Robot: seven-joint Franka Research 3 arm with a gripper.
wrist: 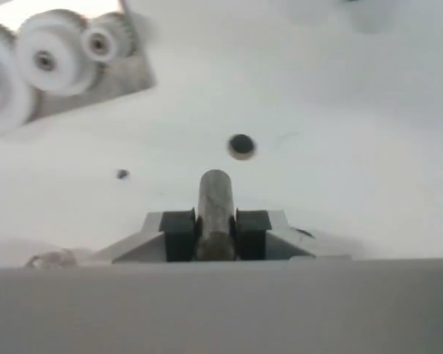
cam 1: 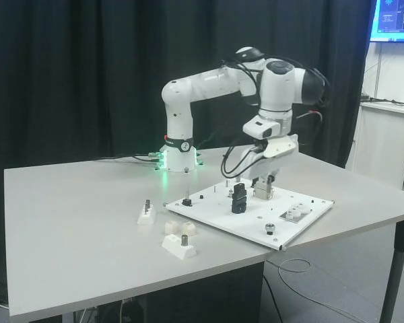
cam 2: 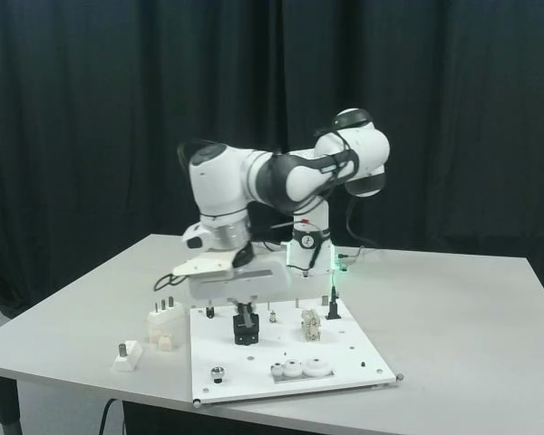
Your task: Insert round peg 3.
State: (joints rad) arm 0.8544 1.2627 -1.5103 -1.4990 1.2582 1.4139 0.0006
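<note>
In the wrist view my gripper (wrist: 215, 225) is shut on a grey round peg (wrist: 215, 193), which stands upright between the two black pads (wrist: 179, 234). The peg's tip hangs just above the white board (wrist: 340, 147). A small dark round hole (wrist: 241, 145) lies in the board a short way beyond the tip, slightly to one side. From the first room view, the gripper (cam 1: 264, 182) is low over the back part of the board (cam 1: 215, 217). The second room view places the gripper (cam 2: 245, 313) over the board (cam 2: 344, 358), near its back left.
White gears (wrist: 52, 55) sit on a grey plate on the board; the gears (cam 1: 296, 213) are near its front right edge. A black part (cam 1: 238, 197) stands on the board beside the gripper. Small white holders (cam 1: 180, 242) with pegs rest on the table left of the board.
</note>
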